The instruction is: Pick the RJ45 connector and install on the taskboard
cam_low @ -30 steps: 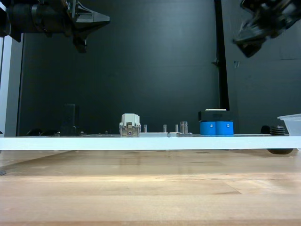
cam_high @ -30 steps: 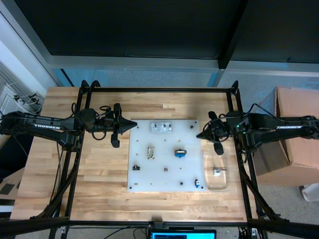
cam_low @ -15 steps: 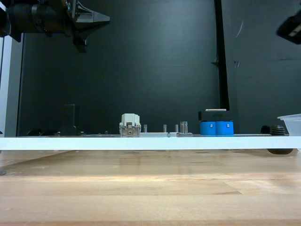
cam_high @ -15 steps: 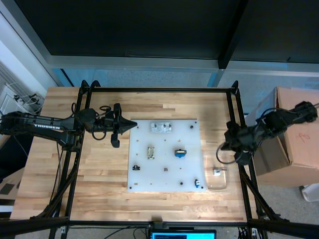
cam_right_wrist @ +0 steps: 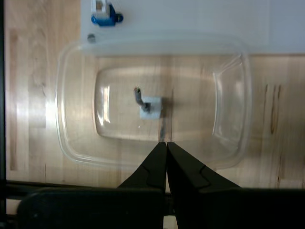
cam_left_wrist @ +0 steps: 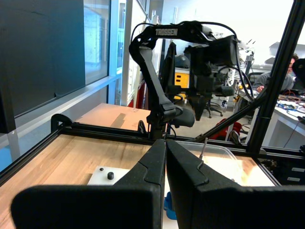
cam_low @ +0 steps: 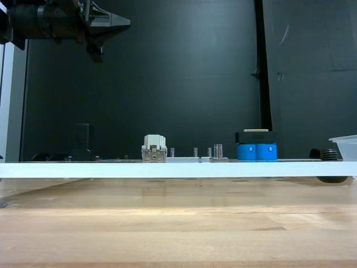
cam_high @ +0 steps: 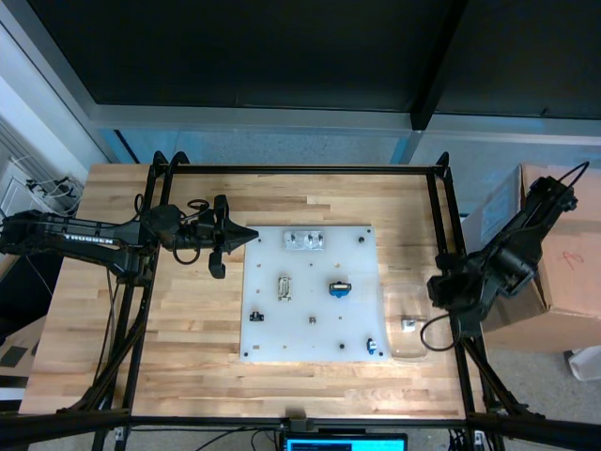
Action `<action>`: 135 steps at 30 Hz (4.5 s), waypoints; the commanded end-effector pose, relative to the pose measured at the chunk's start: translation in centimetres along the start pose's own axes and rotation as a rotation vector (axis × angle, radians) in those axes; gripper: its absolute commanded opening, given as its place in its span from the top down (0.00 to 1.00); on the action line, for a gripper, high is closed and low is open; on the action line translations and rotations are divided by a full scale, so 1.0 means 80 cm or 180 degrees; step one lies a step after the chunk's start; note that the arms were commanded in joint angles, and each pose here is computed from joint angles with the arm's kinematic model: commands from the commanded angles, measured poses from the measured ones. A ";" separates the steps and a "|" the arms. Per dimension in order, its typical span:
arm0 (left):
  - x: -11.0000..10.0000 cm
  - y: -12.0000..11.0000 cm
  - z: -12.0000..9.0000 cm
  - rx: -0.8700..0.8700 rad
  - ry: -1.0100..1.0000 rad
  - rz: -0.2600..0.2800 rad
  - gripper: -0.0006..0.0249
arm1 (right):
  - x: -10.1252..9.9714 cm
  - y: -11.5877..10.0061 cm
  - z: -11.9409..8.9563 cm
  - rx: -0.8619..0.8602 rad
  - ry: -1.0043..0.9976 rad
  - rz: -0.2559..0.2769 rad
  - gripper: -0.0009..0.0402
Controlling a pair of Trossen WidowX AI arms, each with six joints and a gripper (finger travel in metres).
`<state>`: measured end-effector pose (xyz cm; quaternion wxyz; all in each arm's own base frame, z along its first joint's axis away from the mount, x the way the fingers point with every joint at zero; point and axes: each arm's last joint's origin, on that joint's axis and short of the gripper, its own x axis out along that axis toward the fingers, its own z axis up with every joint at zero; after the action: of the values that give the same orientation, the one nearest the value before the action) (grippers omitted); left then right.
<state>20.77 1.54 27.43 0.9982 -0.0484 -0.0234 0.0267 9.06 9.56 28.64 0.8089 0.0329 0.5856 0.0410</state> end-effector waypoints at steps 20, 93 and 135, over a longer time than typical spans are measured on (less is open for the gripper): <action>0.000 0.000 0.000 0.0001 -0.0001 0.0000 0.98 | 0.082 0.037 0.009 0.0128 0.0238 -0.0252 0.47; 0.000 0.000 0.000 0.0001 -0.0001 0.0001 0.98 | 0.056 0.051 0.030 -0.0011 -0.0184 0.0100 0.98; 0.000 0.000 0.000 0.0001 -0.0001 0.0001 0.98 | 0.098 0.082 0.127 0.0289 -0.0385 -0.0094 0.98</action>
<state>20.78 1.54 27.44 0.9982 -0.0482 -0.0235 0.0267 20.85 16.79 25.19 0.8397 0.0620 0.5395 0.0000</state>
